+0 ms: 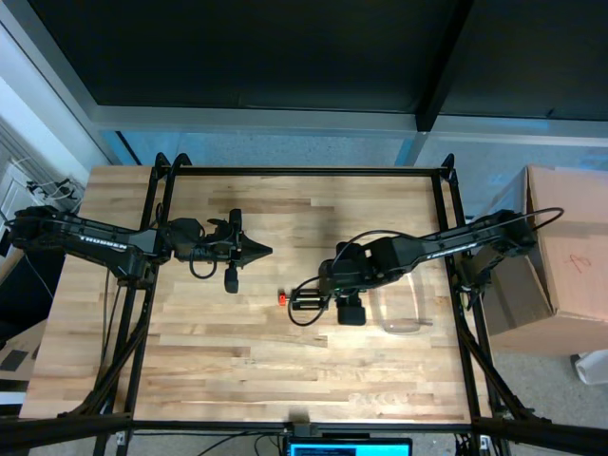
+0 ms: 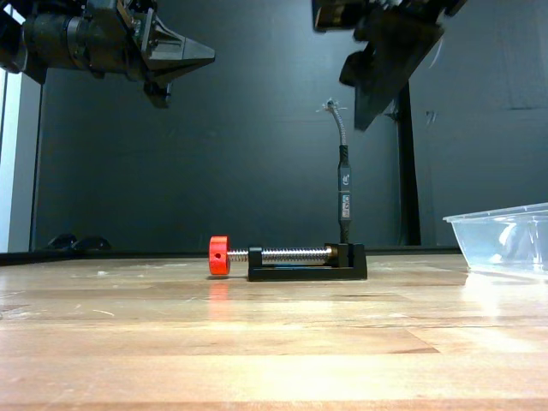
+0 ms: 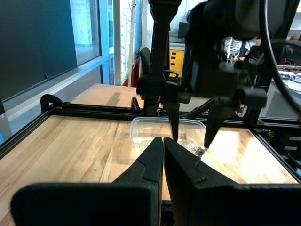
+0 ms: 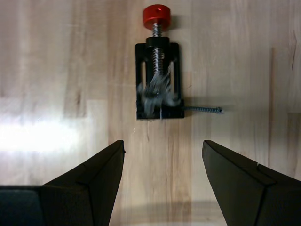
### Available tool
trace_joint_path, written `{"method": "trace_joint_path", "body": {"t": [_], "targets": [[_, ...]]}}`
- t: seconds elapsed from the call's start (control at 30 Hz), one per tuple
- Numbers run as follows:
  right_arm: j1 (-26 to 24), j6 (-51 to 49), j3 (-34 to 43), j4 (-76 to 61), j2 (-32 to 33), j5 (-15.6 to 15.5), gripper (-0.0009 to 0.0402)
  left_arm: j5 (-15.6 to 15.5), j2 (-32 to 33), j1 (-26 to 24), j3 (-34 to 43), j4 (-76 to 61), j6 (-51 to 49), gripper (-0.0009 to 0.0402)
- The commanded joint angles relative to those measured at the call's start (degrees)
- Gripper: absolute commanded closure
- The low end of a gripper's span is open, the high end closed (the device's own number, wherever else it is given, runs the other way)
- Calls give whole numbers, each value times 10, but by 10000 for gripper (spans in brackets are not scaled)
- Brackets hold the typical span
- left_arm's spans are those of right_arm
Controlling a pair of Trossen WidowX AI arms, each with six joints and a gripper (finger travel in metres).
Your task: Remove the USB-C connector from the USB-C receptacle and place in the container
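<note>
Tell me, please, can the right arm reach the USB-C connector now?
Probably yes: the right gripper hangs open above the upright, seated USB-C connector, nothing between; the left gripper, shut, hovers aside.

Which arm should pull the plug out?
Probably right. The right gripper hangs open above the USB-C connector, which stands upright in the clamp. The left gripper is shut, off to the side.

Low in frame the table is showing smooth, glossy wood; at right the container is glinting clear plastic. The screw at centre is shining metal. The left gripper, upper left, and right gripper, upper right, are looking matt black.
</note>
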Motion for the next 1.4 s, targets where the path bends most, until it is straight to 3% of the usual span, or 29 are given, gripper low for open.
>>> {"method": "trace_joint_path", "body": {"t": [0.03,0.27,0.5,0.93,1.4], "targets": [[1,14,-1,17,19,9,162,0,0,0,0,0,0,393],[1,21,-1,51,53,9,179,0,0,0,0,0,0,393],[2,12,-1,60,77,8,225,0,0,0,0,0,0,393],[3,12,-1,54,75,8,394,0,0,0,0,0,0,393],[4,13,0,54,63,8,393,0,0,0,0,0,0,393]]}}
